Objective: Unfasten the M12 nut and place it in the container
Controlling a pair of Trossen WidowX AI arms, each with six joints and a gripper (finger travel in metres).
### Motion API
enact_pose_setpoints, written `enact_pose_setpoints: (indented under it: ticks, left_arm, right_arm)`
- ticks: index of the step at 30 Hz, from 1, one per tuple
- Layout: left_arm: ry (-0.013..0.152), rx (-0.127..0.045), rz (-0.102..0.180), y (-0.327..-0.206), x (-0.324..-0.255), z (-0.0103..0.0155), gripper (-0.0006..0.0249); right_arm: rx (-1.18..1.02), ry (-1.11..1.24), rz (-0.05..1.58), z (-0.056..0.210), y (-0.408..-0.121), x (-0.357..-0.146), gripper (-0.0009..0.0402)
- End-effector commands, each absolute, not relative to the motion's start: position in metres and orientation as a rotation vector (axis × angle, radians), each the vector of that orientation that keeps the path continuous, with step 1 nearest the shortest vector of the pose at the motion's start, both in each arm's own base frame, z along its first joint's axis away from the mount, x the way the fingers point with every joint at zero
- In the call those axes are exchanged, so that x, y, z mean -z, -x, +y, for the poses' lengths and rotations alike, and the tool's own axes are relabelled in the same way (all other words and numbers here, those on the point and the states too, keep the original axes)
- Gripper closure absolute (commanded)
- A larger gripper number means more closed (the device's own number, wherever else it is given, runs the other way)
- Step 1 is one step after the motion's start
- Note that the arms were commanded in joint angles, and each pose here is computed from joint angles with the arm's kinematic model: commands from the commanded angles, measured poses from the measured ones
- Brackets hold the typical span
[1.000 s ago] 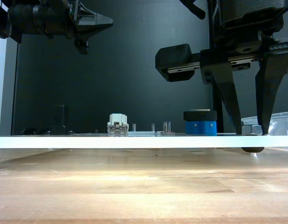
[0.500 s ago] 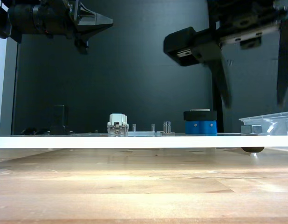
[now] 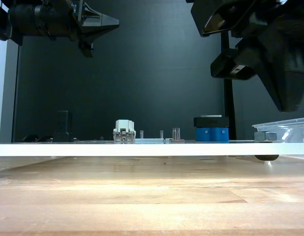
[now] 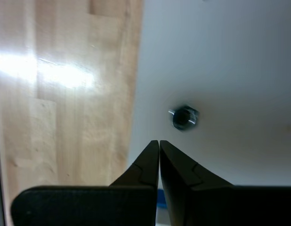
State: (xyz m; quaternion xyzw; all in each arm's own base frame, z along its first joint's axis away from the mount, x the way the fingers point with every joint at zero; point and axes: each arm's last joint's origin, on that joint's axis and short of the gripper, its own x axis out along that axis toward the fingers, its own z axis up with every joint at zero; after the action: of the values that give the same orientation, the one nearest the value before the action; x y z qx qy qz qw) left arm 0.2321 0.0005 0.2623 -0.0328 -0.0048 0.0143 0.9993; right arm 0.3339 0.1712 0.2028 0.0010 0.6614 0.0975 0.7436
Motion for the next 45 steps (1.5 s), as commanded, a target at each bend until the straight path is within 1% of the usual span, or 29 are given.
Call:
enact_pose_setpoints:
  ticks: [1,6,23,25,29,31,36,42,45]
  left_arm:
    - [0.066,-0.029,-0.010,-0.232,-0.2623,0.0006,0.0243]
    - [0.066,-0.029,-0.010,-0.232,-0.2623,0.0006,0.0243]
    - [0.066,-0.029,-0.010,-0.232,-0.2623,0.0006,0.0243]
    - [0.066,-0.029,-0.010,-0.232,-0.2623,0.0006,0.0243]
    - [0.066,-0.029,-0.010,-0.232,-0.2623,0.0005,0.0243]
    - [0.066,-0.029,-0.010,-0.232,-0.2623,0.0006,0.0243]
    - [0.066,-0.029,-0.010,-0.232,-0.2623,0.0006,0.0243]
    - [0.066,-0.029,-0.010,-0.232,-0.2623,0.0006,0.0243]
    - [0.066,-0.029,-0.010,-0.232,-0.2623,0.0006,0.0243]
  right_arm:
    - [-0.220,-0.002,1.440,0.171,-0.333,-0.197,0.0396]
    - [-0.215,0.007,1.450,0.171,-0.332,-0.187,0.0393]
    - [-0.224,0.008,1.434,0.170,-0.331,-0.179,0.0394]
    - [-0.189,0.035,1.429,0.168,-0.331,-0.179,0.0394]
    - [0.021,0.144,1.389,0.160,-0.329,-0.184,0.0394]
    - [0.049,0.150,1.384,0.158,-0.329,-0.188,0.0393]
    - [0.038,0.137,1.389,0.158,-0.326,-0.195,0.0393]
    - [-0.199,-0.061,1.477,0.166,-0.323,-0.199,0.0393]
    - [-0.210,-0.075,1.472,0.167,-0.324,-0.198,0.0394]
